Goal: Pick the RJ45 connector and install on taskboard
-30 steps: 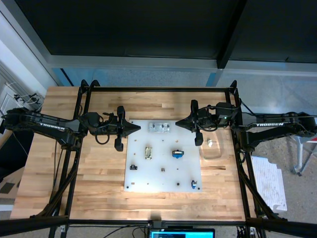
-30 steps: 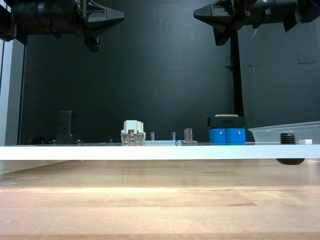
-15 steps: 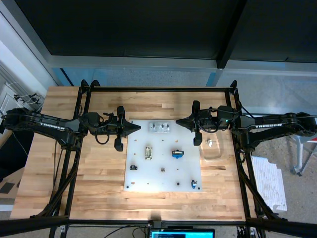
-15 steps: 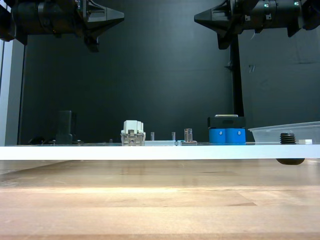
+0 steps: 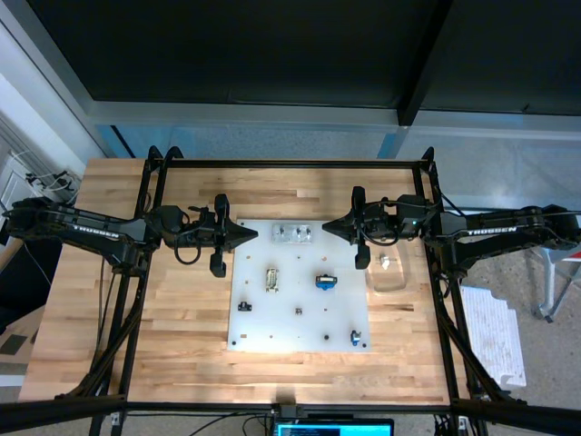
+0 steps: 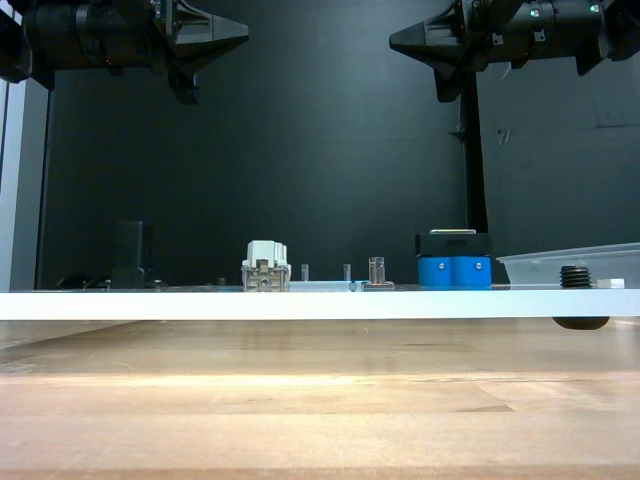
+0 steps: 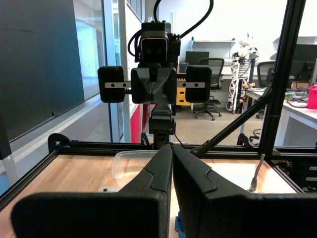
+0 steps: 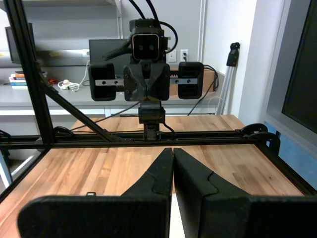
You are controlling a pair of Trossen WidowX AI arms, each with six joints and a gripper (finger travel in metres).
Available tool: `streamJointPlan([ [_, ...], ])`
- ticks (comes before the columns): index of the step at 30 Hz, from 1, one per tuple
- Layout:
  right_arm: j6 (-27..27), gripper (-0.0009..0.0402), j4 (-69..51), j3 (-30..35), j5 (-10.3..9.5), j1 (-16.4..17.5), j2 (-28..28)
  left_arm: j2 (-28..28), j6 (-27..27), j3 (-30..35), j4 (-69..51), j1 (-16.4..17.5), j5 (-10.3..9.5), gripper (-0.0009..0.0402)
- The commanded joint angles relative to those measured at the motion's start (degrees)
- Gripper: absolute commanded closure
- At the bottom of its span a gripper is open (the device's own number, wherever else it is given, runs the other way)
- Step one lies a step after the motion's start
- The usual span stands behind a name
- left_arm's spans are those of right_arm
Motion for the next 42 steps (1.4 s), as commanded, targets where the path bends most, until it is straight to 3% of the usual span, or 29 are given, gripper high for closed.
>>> streamJointPlan([
  [1,-0.02,0.0393,0.07,-0.02,-0.02,0.0,0.0,0.02,0.0,0.02,0.02,0.02,0.0,0.0393],
  [42,-0.13,0.0393,0.09,1.33,0.0,0.0,0.0,0.02,0.0,0.02,0.02,0.02,0.0,0.0393],
])
